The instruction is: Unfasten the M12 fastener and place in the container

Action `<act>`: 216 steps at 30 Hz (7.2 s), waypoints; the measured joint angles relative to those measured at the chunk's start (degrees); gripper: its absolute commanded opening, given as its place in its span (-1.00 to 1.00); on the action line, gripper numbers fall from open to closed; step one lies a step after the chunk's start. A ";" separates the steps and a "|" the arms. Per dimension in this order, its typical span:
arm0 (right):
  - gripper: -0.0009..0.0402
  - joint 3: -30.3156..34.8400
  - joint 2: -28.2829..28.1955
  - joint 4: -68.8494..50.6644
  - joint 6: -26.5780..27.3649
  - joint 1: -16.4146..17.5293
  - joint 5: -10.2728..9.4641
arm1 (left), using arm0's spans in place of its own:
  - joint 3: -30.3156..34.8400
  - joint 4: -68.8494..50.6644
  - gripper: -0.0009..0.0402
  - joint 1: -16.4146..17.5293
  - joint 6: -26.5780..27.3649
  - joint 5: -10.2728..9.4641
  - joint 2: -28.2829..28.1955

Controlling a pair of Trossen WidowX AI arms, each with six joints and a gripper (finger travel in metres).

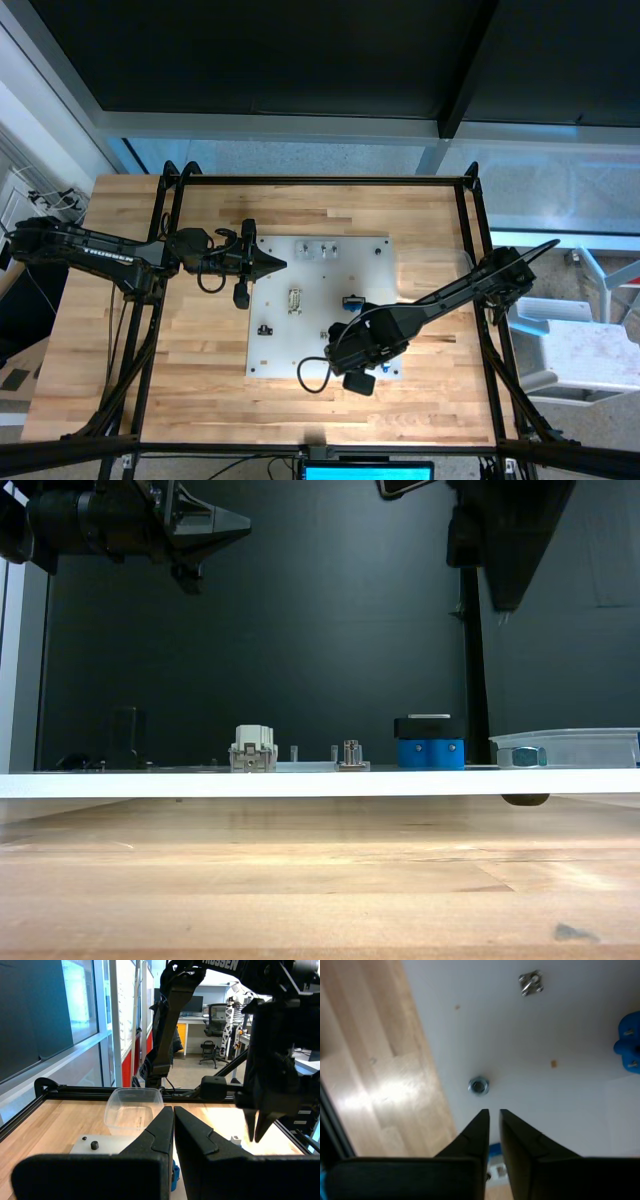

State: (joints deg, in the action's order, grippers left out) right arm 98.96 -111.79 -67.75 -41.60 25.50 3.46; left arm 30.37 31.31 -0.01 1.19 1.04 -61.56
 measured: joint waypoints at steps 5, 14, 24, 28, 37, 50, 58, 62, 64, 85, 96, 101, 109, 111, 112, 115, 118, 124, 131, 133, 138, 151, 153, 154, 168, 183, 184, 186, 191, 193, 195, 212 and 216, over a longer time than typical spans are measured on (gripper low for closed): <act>-0.22 -0.02 -1.79 0.98 -0.04 0.15 -0.26 | -0.02 0.00 -0.96 0.00 -0.02 0.00 0.00; 0.16 -1.40 -3.13 3.96 0.68 0.26 -0.02 | 0.00 0.00 -0.96 0.00 -0.02 -0.02 0.00; 0.17 -4.79 -3.13 7.10 2.64 0.74 -0.04 | 0.00 0.07 -0.96 0.00 0.00 0.00 0.00; 0.17 -5.70 -3.13 7.58 4.79 0.92 -0.28 | 0.00 0.07 -0.96 0.00 -0.02 0.00 0.00; 0.17 -8.24 -3.13 10.34 5.07 1.01 -0.63 | 0.00 0.02 -0.96 0.00 0.00 0.00 -0.02; 0.17 -11.15 -3.13 13.35 3.96 0.87 -0.02 | 0.00 0.02 -0.96 0.00 0.00 -0.02 -0.02; 0.17 -11.43 -3.13 13.86 2.67 0.74 1.16 | 0.00 0.02 -0.96 0.00 -0.02 0.00 0.00; 0.17 -11.80 -3.10 14.19 2.40 0.72 1.42 | 0.00 0.02 -0.96 0.00 -0.02 0.00 -0.02; 0.17 -12.04 -3.10 14.32 2.34 0.70 1.40 | 0.00 0.02 -0.96 0.00 -0.02 0.00 0.00; 0.08 -14.05 -3.02 16.41 1.31 0.50 1.42 | 0.00 0.02 -0.96 0.00 -0.02 0.00 0.00; -0.43 -14.08 -3.02 17.00 1.44 0.37 0.81 | 0.00 0.02 -0.96 0.00 -0.02 0.00 0.00; -0.67 -14.08 -3.02 16.81 1.62 0.37 0.66 | 0.00 0.02 -0.96 0.00 0.00 0.00 0.00; -0.96 -14.10 -3.02 17.38 5.64 0.31 0.59 | 0.00 0.02 -0.96 0.00 -0.02 0.00 0.00; -0.95 -14.12 -3.02 17.57 7.98 0.31 0.31 | -0.02 0.02 -0.96 0.00 -0.02 0.00 -0.02; -0.94 -14.12 -3.02 17.70 9.51 0.24 -0.04 | 0.00 0.02 -0.96 0.00 -0.02 0.00 -0.02; -0.92 -14.12 -3.02 17.94 15.41 0.17 -0.81 | 0.00 0.00 -0.96 0.00 -0.02 0.00 -0.02; -0.92 -14.12 -3.02 18.08 22.38 0.15 -1.14 | 0.00 0.02 -0.96 0.00 -0.02 0.00 -0.02; -0.92 -14.12 -3.02 18.18 43.52 0.15 -1.27 | -0.02 0.02 -0.96 0.00 -0.02 -0.02 -0.02; -0.92 -14.12 -3.02 18.36 70.60 0.17 -1.33 | -0.02 0.02 -0.96 0.00 -0.02 0.00 -0.02; -0.92 -14.12 -3.02 18.38 76.26 0.20 -1.33 | 0.00 0.02 -0.96 0.00 -0.02 0.00 -0.02; -0.89 -14.12 -3.02 18.45 88.46 0.20 -1.38 | 0.00 0.02 -0.96 0.00 -0.02 0.00 -0.02; -0.54 -14.10 -3.02 18.45 96.63 0.24 -1.51 | 0.00 0.02 -0.96 0.00 -0.02 0.00 -0.02; -0.45 -14.10 -3.02 18.43 96.63 0.24 -1.51 | 0.00 0.02 -0.96 0.00 -0.02 0.00 0.00; -0.40 -14.10 -3.02 18.43 96.63 0.24 -1.53 | 0.00 0.02 -0.96 0.00 0.00 0.00 -0.02; 0.04 -13.44 -2.27 15.89 95.95 0.46 -1.46 | 0.00 0.02 -0.96 0.00 -0.02 0.00 -0.02; -0.66 -13.51 5.90 13.51 41.16 0.52 -5.22 | 0.00 0.02 -0.96 0.00 -0.02 -0.02 -0.02; -0.74 -13.75 6.10 13.55 38.88 0.50 -5.25 | 0.00 0.02 -0.96 0.00 0.00 0.00 -0.02; -0.93 -14.12 6.34 13.84 35.04 0.44 -5.25 | 0.00 0.02 -0.96 0.00 -0.02 -0.02 -0.02; -0.96 -15.47 6.40 16.50 27.67 0.39 -6.67 | 0.00 0.02 -0.96 0.00 -0.02 0.00 -0.02; -0.95 -16.81 6.40 18.51 26.43 0.39 -8.22 | 0.00 0.02 -0.96 0.00 -0.02 0.00 -0.02; -0.96 -18.05 6.40 19.61 25.86 0.37 -9.16 | 0.00 0.02 -0.96 0.00 -0.02 0.00 -0.02; -0.96 -21.75 3.08 25.49 18.32 0.37 -9.29 | 0.00 0.00 -0.96 0.00 -0.02 0.00 0.00; -0.96 -21.75 2.56 25.99 18.27 0.35 -9.25 | 0.00 -0.02 -0.96 0.00 -0.02 0.00 -0.02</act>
State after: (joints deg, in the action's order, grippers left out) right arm 77.21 -109.23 -41.76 -23.33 25.85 -5.78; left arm 30.37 31.29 -0.01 1.17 1.04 -61.58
